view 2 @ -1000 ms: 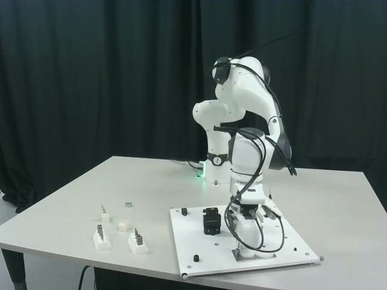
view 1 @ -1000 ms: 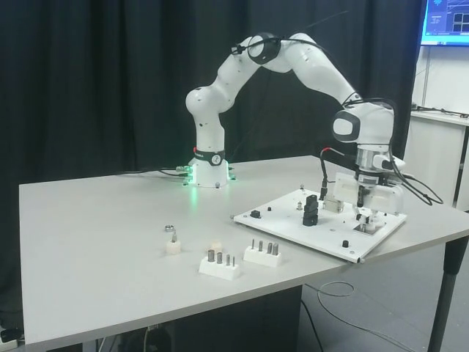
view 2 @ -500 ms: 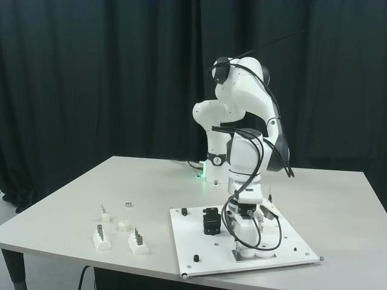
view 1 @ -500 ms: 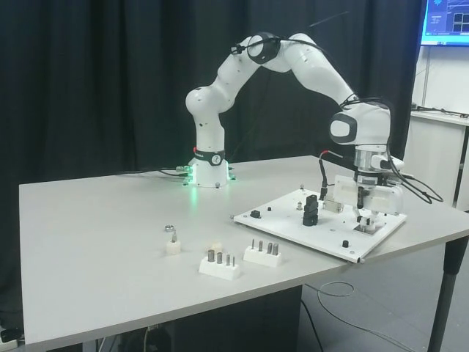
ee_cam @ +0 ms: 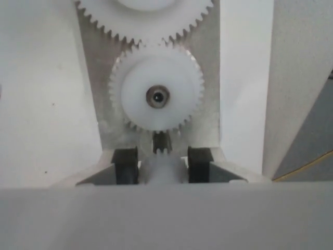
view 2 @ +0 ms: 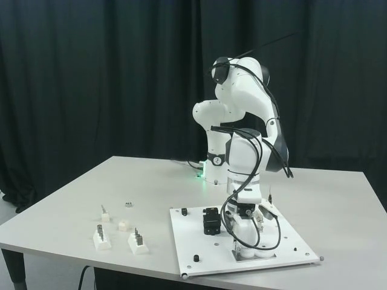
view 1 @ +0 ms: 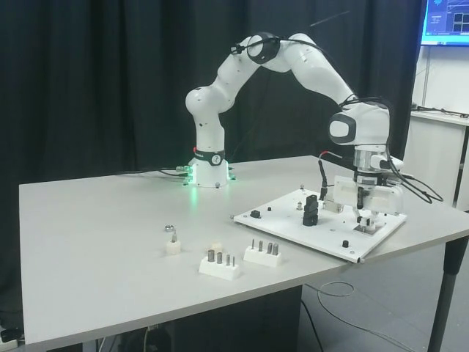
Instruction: Insert small gear.
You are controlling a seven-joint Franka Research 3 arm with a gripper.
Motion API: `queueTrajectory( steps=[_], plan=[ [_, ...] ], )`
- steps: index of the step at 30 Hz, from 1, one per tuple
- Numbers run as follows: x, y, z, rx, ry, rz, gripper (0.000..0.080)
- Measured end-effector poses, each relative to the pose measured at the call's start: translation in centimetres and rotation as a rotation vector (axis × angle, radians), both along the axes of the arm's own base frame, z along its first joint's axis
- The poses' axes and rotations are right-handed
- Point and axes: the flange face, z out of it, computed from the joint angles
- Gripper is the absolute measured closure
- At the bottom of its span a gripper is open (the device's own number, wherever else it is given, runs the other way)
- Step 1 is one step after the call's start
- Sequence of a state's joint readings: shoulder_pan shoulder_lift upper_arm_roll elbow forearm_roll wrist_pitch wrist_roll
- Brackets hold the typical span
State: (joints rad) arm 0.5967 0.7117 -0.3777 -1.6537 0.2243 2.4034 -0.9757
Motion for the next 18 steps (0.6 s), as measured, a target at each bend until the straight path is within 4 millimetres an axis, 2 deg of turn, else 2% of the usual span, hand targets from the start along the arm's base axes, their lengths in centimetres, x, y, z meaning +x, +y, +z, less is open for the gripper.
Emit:
queueTrajectory(
  steps=[18],
  plan=[
    [-0.15,0.73,-0.02,0.003,0.003,0.029,0.0603]
  ],
)
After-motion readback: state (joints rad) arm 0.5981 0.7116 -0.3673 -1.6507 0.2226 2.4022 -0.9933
